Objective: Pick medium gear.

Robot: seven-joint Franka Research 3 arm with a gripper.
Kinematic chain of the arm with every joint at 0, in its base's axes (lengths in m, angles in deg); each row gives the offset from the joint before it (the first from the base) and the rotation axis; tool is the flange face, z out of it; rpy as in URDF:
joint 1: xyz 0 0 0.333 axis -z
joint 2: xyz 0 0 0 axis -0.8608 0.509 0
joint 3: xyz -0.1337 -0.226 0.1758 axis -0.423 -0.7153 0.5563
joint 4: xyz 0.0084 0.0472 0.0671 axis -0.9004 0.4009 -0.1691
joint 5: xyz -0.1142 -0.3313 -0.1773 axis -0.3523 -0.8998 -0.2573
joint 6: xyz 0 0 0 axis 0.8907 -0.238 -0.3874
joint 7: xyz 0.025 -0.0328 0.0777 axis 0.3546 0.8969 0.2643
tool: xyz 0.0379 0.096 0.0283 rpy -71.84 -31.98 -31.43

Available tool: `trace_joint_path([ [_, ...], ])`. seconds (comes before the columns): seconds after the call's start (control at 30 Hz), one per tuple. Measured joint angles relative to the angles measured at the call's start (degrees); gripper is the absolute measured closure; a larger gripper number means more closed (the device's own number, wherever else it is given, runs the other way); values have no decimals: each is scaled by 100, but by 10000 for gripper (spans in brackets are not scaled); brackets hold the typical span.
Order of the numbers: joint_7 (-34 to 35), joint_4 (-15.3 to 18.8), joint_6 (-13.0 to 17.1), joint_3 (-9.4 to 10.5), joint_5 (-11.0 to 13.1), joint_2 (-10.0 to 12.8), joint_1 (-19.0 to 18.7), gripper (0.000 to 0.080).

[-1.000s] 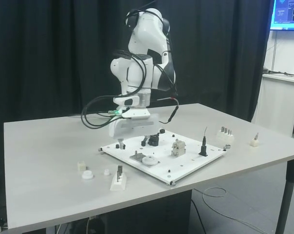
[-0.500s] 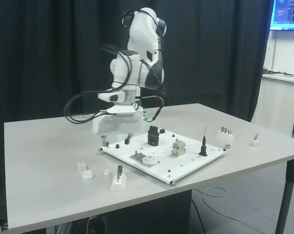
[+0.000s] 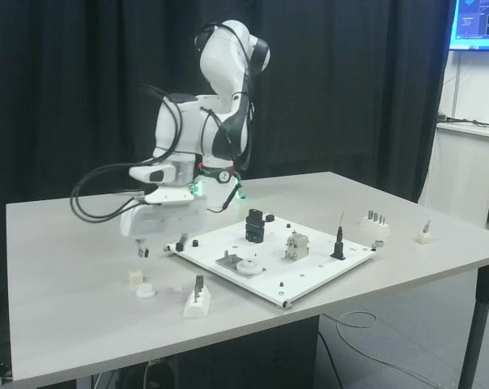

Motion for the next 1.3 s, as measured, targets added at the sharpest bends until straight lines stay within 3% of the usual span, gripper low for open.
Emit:
trace_joint_path([
  [0.37,-414,-592,-25,52,469,601,330,3],
  [0.67,-496,-1015,-227,133,622,975,553,3],
  [1.3,-562,-1175,-363,139,747,1300,636,3],
])
